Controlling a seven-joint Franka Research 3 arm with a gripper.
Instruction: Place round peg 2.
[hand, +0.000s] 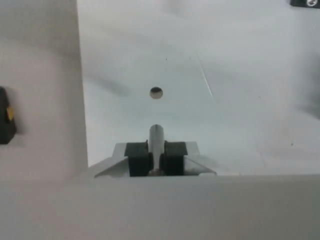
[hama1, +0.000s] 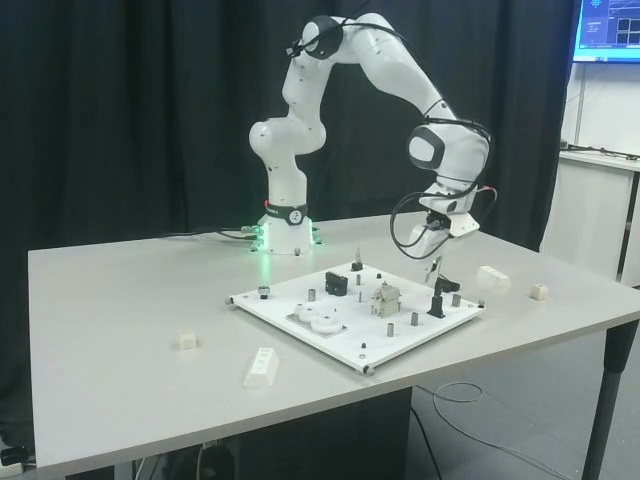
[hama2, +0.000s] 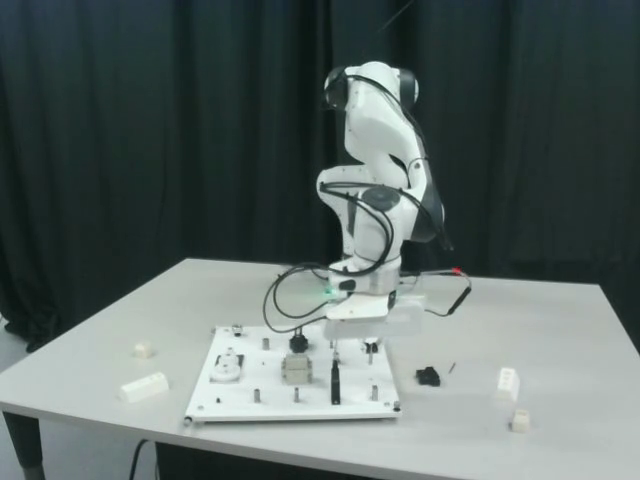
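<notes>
In the wrist view my gripper is shut on a slim grey round peg, held upright between the black pads. A small round hole lies in the white board a short way ahead of the peg tip. From the first room view the gripper hangs just above the board's far right corner. The second room view has the gripper over the board's back right part.
Several pegs and fixtures stand on the board, including a tall black part close under the gripper. White blocks lie on the grey table. A black piece lies off the board's right side.
</notes>
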